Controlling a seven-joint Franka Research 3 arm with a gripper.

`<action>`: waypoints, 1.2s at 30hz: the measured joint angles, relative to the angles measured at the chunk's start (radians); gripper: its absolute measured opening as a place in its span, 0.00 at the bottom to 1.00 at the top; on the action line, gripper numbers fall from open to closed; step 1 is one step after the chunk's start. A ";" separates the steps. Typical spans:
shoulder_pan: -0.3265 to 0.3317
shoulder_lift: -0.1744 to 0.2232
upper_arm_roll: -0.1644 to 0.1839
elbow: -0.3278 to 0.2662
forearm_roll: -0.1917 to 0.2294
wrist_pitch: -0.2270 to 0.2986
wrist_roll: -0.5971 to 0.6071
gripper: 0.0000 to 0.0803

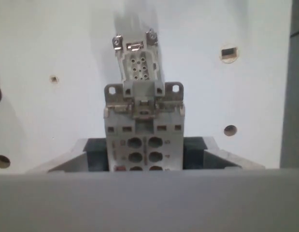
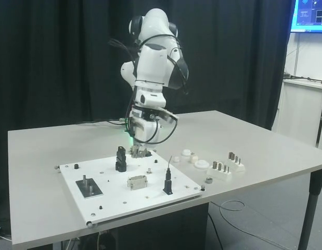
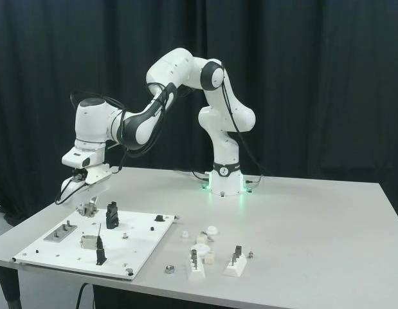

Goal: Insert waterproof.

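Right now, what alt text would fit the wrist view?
A grey multi-pin connector held in the end effector hangs above a white board, lined up with a matching socket fixed to the board. Small holes dot the board.

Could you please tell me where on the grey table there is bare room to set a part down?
The grey table lies bare behind the white board, and widely around the arm's base toward the far corner. It is crowded on the board itself and among the small white fixtures beside it, where the gripper holds the grey connector.
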State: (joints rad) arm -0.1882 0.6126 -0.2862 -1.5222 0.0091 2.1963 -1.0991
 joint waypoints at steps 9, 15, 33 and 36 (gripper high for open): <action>-0.009 0.042 -0.013 0.018 0.031 -0.001 -0.031 0.39; -0.016 0.058 -0.013 0.030 0.049 -0.004 -0.040 0.39; -0.012 0.081 -0.013 0.035 0.095 -0.004 -0.103 0.39; -0.012 0.083 -0.013 0.035 0.098 -0.002 -0.104 0.39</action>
State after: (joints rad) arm -0.2000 0.6957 -0.2995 -1.4874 0.1068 2.1946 -1.2026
